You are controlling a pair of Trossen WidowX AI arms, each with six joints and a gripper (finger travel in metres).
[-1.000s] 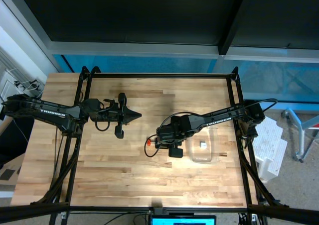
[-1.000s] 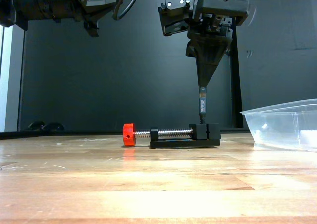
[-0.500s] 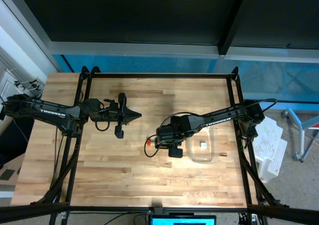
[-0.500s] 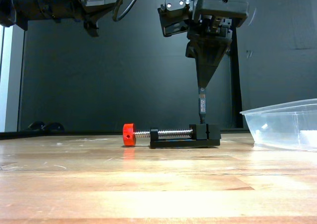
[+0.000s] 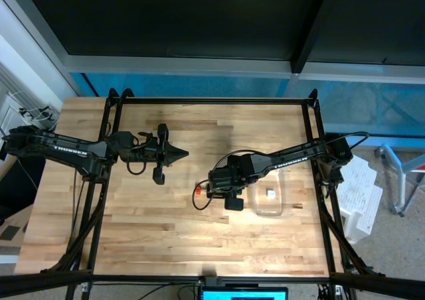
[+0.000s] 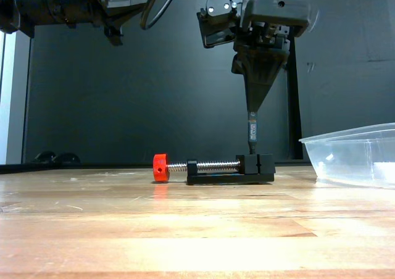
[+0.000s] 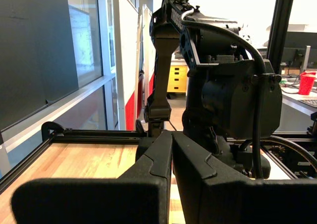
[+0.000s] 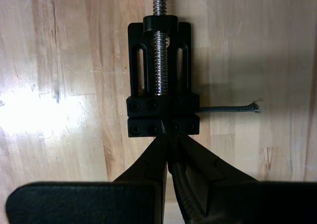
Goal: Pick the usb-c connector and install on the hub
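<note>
I look down on a wooden table (image 5: 166, 247). I am at the plug-in step. My right gripper (image 6: 252, 113) pinches the usb-c connector (image 6: 252, 133). It stands straight up, tip down, at the top of the hub (image 6: 229, 170). The hub lies flat, with its orange knob (image 6: 160, 167) toward the left arm. Next, I think, comes a gentle push straight down. My left gripper (image 5: 182, 154) hangs well apart, fingers pressed together.

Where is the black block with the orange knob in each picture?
High view: hub mid-table, under right gripper; left gripper apart, leftward.
Low view: hub centre, on the wood.
Left wrist view: absent.
Right wrist view: hub ahead of gripper.
Shared landmark: right gripper holding the usb-c connector.
</note>
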